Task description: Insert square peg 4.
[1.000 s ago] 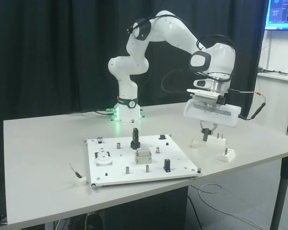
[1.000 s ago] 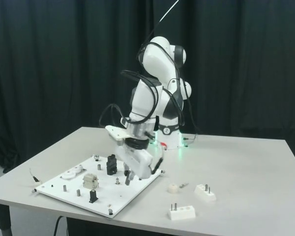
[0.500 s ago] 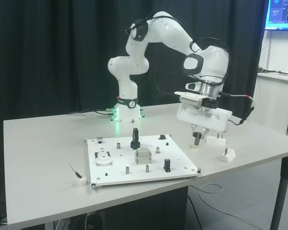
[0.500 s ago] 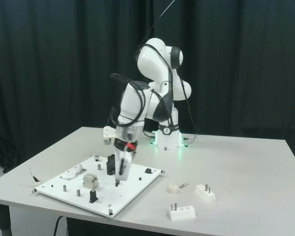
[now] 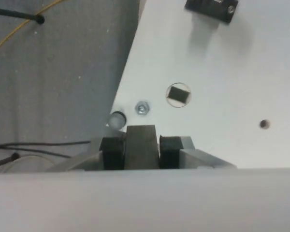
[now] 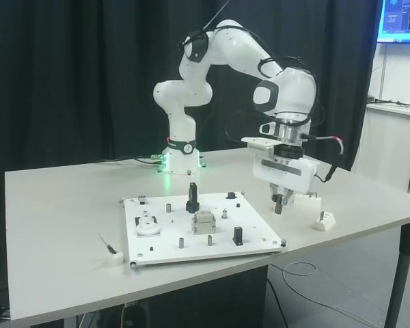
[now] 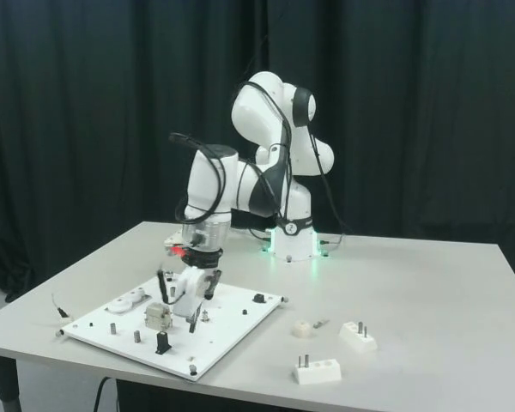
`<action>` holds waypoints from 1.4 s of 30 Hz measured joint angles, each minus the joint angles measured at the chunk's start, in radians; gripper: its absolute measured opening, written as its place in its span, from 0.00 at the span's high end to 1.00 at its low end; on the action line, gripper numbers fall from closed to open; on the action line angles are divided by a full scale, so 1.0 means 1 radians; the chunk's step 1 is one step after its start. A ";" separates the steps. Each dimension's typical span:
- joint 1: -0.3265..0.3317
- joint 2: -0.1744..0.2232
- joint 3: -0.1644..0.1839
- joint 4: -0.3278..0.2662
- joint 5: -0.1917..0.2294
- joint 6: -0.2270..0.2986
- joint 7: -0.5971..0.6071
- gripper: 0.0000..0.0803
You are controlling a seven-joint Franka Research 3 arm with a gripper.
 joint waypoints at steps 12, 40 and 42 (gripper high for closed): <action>0.045 0.057 -0.132 0.051 0.216 0.008 0.013 0.81; 0.139 0.102 -0.296 0.056 0.400 -0.063 0.003 0.81; 0.139 0.105 -0.300 0.056 0.415 -0.062 0.003 0.81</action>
